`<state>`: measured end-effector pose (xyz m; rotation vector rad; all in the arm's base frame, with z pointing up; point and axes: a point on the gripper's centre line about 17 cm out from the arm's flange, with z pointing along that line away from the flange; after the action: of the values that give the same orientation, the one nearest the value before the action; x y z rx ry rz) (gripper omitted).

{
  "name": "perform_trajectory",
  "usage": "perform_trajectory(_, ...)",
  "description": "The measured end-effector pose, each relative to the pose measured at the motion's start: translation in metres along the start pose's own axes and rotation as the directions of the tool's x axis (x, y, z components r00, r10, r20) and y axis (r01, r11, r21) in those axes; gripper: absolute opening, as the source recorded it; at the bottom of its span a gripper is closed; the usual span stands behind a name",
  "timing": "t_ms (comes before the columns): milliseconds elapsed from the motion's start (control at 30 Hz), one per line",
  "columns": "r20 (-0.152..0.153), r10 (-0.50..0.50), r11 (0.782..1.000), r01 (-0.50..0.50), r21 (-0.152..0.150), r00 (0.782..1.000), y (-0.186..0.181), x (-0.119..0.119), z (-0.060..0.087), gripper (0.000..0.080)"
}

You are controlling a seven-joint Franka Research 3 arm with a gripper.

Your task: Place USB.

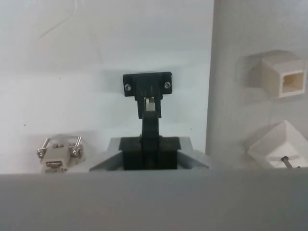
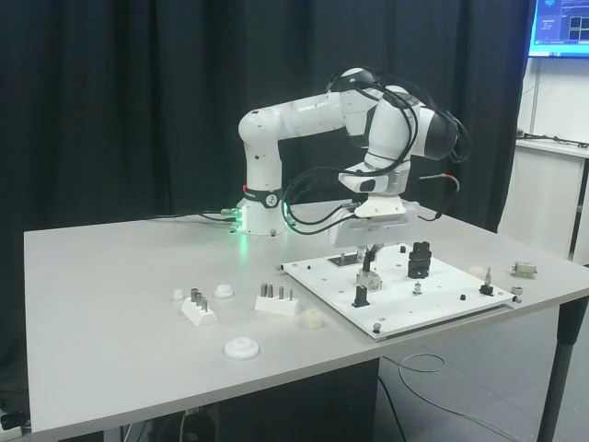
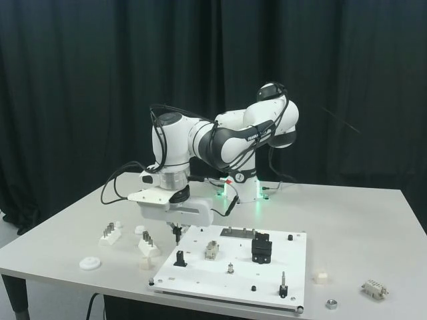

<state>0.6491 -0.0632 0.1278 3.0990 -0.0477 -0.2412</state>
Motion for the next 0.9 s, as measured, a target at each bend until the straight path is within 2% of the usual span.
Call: perform_trajectory(900,-0.015,-0.021,1.000,0.020,-0.011,1.000,-0.0026,0.0061,-0.0012,0.0068)
